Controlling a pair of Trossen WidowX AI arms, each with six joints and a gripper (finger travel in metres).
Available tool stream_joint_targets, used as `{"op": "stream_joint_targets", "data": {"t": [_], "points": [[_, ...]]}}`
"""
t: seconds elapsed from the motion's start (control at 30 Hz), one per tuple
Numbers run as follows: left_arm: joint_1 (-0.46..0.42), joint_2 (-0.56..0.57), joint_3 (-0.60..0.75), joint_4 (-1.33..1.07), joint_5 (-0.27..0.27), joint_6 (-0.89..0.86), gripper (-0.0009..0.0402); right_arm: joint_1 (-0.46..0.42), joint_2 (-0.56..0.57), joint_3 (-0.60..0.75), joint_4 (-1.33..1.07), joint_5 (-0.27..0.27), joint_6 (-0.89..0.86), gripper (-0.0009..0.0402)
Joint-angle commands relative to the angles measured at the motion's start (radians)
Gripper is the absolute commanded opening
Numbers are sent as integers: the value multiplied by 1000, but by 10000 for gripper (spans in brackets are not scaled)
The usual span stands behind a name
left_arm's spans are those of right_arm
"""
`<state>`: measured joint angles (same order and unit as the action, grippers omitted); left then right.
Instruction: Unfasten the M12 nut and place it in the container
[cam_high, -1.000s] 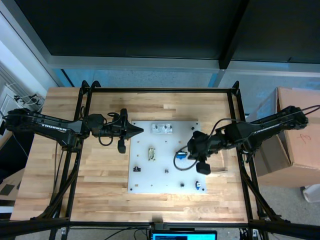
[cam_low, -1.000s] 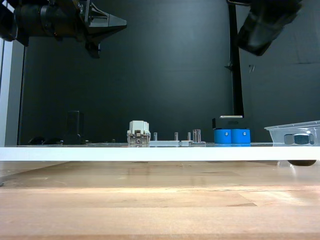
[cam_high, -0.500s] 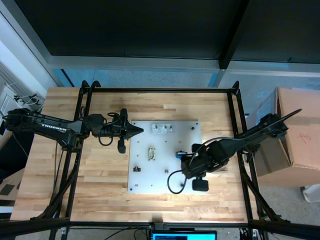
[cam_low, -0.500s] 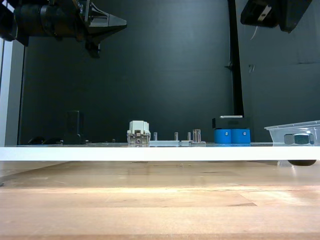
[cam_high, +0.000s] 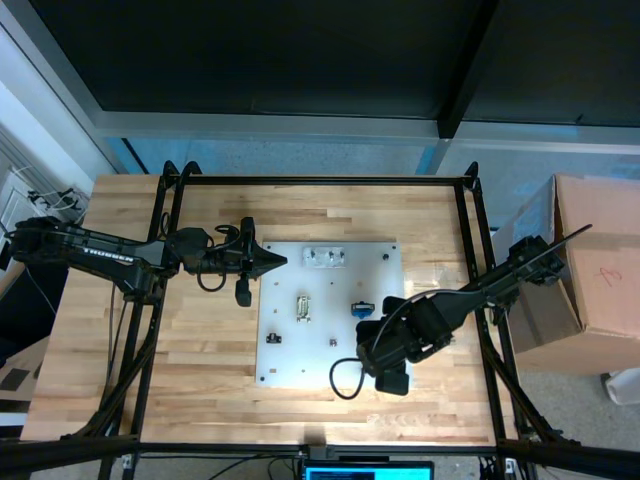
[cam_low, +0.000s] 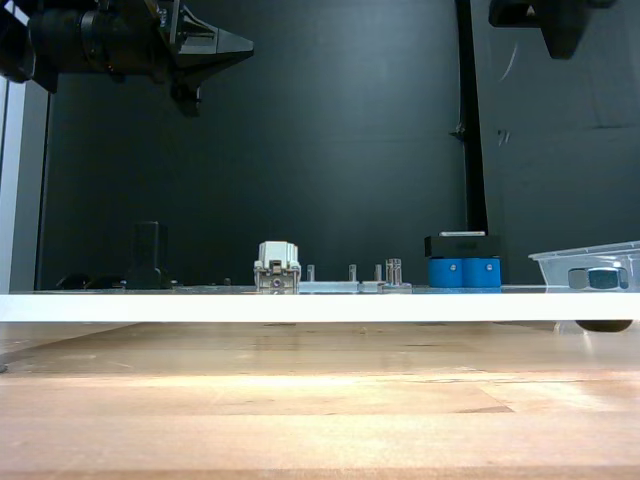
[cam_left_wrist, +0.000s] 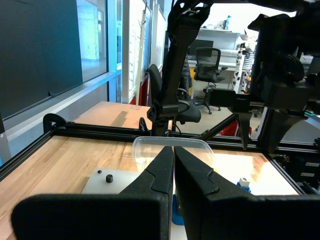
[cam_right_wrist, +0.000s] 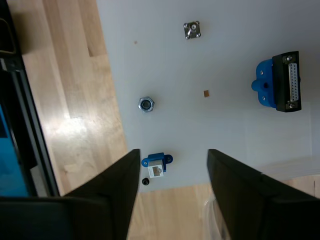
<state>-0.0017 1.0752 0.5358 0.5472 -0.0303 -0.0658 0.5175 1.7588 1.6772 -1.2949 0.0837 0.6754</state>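
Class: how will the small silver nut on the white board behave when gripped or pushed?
The nut looks like shiny metal: probably stiff, somewhat slippery. Its flat hex sides should suit the open right tool above it. It seems seated on its stud, so a push likely won't shift it. The left tool hangs by the board's far left corner.

White "TROSSEN" lettering is running along the left arm (cam_high: 105, 256), over the table's (cam_high: 200, 400) left edge. A red mark on the cardboard box (cam_high: 590, 270) is defying reading.

left claw (cam_high: 280, 261) beside board (cam_high: 300, 355), right claw (cam_right_wrist: 172, 152) above
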Motion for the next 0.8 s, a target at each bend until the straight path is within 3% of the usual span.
{"op": "stream_joint_targets", "data": {"t": [0.03, 0.23, 0.8], "points": [[0, 0, 0, 0, 0, 0, 0, 5, 0, -19, 10, 2, -2, 238], [0, 0, 0, 0, 0, 0, 0, 16, 33, -53, 70, 2, -3, 259], [0, 0, 0, 0, 0, 0, 0, 26, 211, -84, 214, -14, -32, 259]]}}
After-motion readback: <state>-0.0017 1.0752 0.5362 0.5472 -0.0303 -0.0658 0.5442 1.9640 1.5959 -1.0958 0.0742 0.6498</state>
